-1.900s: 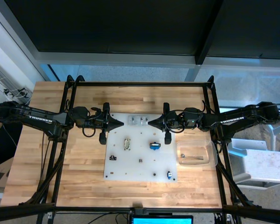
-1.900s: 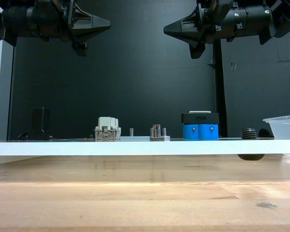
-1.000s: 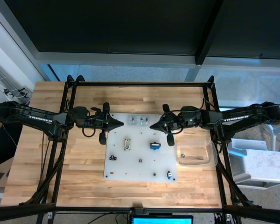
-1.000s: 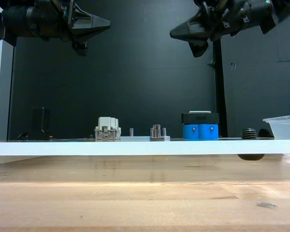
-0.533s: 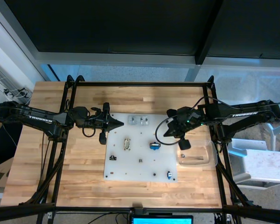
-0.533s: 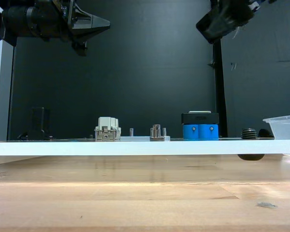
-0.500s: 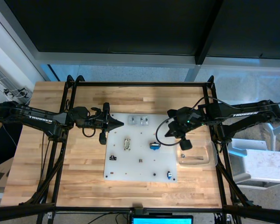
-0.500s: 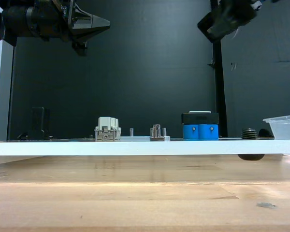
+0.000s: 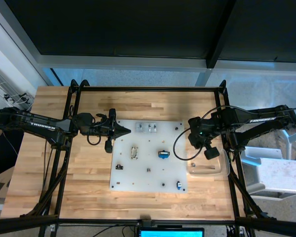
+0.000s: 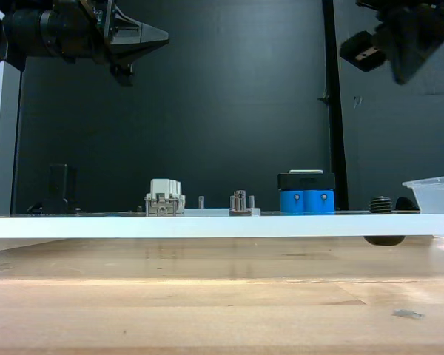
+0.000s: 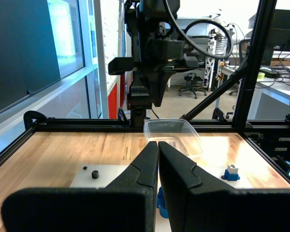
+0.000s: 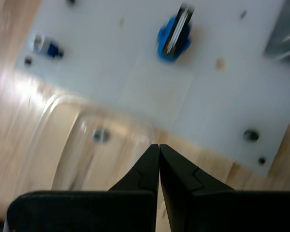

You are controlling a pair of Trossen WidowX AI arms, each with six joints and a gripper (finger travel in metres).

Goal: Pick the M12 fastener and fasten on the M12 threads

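Closed right hand hangs over the tray containing the M12 fastener, far nearer than the closed left hand (parked toward the tabletop's left edge).

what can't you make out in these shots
M12 fastener in the clear tray: blurred in right wrist view, a speck in high view.
Right gripper, shut above the tray's edge: fingertips too small to pick out in high view.
Left gripper, shut over the white board, far left: hides mid-board in left wrist view.
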